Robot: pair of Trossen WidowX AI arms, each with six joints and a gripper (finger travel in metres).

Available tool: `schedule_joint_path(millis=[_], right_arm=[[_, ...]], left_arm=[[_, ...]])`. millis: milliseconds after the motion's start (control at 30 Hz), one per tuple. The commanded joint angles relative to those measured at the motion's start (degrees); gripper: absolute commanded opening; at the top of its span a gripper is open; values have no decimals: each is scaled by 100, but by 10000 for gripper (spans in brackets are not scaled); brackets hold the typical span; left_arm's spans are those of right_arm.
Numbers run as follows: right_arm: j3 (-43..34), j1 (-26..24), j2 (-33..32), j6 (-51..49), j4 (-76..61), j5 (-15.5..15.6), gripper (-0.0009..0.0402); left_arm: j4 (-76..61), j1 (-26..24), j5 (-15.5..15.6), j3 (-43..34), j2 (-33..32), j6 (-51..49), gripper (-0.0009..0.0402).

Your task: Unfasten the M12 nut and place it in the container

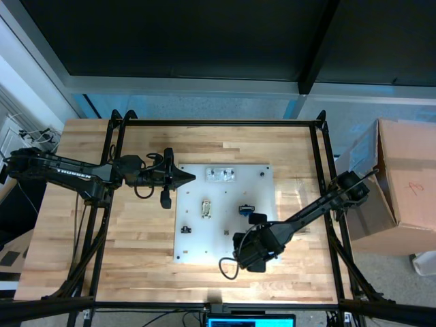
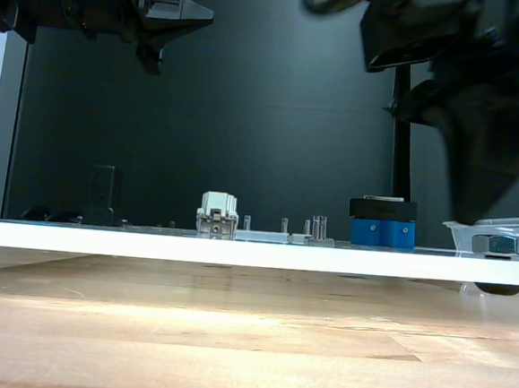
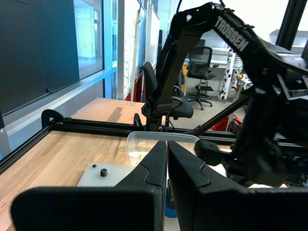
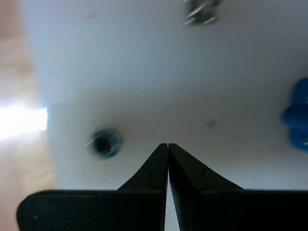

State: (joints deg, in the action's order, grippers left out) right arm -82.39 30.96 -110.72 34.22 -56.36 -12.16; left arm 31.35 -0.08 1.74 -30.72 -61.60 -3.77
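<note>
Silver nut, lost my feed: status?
Left pincer shut, above white board's far left; right pincer shut, empty, beside small silver nut, on its stud.

From above, even overhead light falls on the pale wooden table (image 1: pixel 68 225), bright against a black backdrop, with only faint shadows under the arms. At table height the scene is dim. The left gripper (image 2: pixel 209 12) and right gripper (image 2: pixel 470 218) read as black silhouettes, and a soft band of glare crosses the blurred near wood. The left wrist view is daylit by tall windows (image 3: pixel 91 43), its near fingers (image 3: pixel 149 168) dark and soft. The right wrist view is badly out of focus: the white board (image 4: pixel 144 72) is hazy, with one blown-out patch on the wood beside it.
</note>
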Motion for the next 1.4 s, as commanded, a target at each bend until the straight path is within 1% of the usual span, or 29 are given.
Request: schedule_joint_path(millis=[33,167,233,433,767,933,967,1000,1100,1133,1167,1300,1333,1400], right_arm=[[-42,-11,70,-17,7,463,0],[-140,-13,144,-15,11,1178,0],[-192,-11,162,-13,15,1399,0],[-133,-7,52,-11,278,1541,0],[55,-7,-157,-13,660,1519,0],[57,-11,-155,-26,649,1449,0],[57,-13,-153,-48,629,1370,0],[57,-13,-149,-48,573,1176,0],[28,-9,-63,332,190,46,0],[2,-7,-37,426,83,-136,0],[-35,-9,-11,437,-2,-177,0],[-144,-9,31,435,-173,-116,0],[-144,-7,44,435,-170,-63,0],[-144,-7,76,433,-162,195,0]], left_arm=[[2,0,-2,0,0,2,0],[2,-2,-2,0,0,2,0],[7,0,-2,0,0,2,0],[0,0,-2,0,0,2,0],[2,-2,-2,0,0,2,0],[2,0,-2,0,0,2,0],[2,-2,-2,0,0,2,0],[2,0,-2,0,0,2,0],[4,-2,-2,0,0,2,0],[2,0,-2,0,0,2,0],[2,0,-2,0,0,2,0],[2,0,-2,0,0,2,0],[2,0,-2,0,0,2,0],[2,-2,-2,0,0,2,0]])
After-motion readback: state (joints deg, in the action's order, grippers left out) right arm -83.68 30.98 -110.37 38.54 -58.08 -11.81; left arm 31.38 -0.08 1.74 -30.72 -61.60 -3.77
